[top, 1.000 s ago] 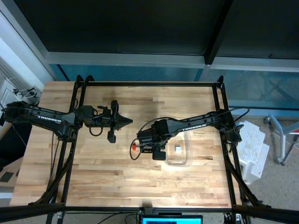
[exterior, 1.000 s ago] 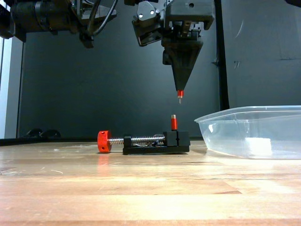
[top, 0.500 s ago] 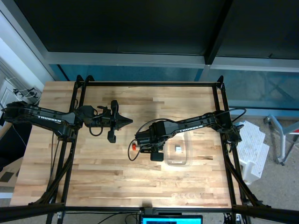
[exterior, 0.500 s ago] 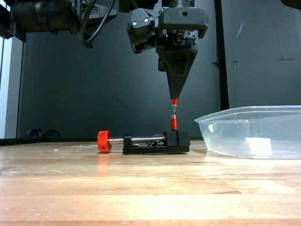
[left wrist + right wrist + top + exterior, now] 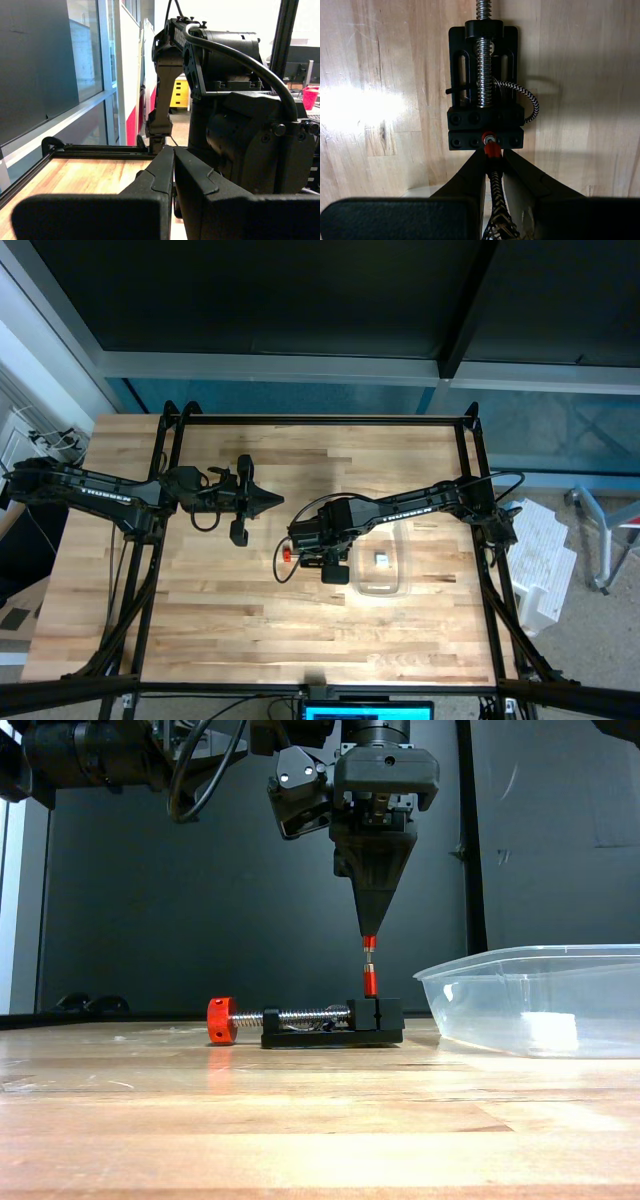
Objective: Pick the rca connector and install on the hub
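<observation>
The hub (image 5: 330, 1020) is a small black block lying on the wood, with a red knob (image 5: 221, 1020) on a threaded rod at its left end and an upright red socket (image 5: 369, 982) at its right end. My right gripper (image 5: 369, 935) points straight down over that socket, shut on the red rca connector (image 5: 369, 950). The connector's tip meets the socket's top. In the right wrist view the rca connector (image 5: 491, 148) and its braided cable sit between the fingers (image 5: 470, 177), right over the hub (image 5: 485, 115). My left gripper (image 5: 278, 501) hovers shut, apart to the left.
A clear plastic tray (image 5: 540, 995) stands just right of the hub, with a small white piece (image 5: 553, 1031) in it. From above, the tray (image 5: 400, 585) lies beside my right gripper (image 5: 335, 562). Black frame rails run along the table's edges.
My right gripper came down and a little left with the rca connector, from a gap above the hub's red socket to touching it. The left arm stayed still.
</observation>
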